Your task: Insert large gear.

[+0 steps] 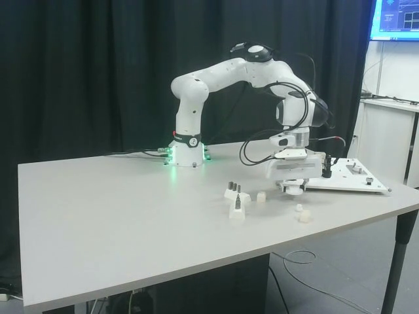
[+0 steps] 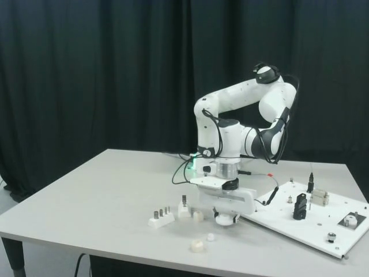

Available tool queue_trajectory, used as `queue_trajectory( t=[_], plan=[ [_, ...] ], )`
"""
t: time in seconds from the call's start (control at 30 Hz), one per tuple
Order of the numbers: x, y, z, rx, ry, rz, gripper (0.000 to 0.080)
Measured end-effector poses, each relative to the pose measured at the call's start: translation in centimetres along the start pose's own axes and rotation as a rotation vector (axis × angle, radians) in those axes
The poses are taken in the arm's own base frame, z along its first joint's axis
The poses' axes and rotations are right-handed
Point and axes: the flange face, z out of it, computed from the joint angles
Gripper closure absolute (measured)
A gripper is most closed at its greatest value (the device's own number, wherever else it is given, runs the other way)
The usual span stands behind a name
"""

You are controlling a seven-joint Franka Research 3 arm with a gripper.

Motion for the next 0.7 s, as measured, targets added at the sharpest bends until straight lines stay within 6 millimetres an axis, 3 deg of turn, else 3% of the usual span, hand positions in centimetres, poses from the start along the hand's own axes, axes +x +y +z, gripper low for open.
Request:
queue_trajectory(
  t=[0.43,0.7],
  plan=[
    [-0.4,-0.6,-0.7,0.013,0.001,-0.013,0.0206],
    [-1.6,-1.8,-2.4,0.036,-0.008,-0.031,0.0206]
  ],
)
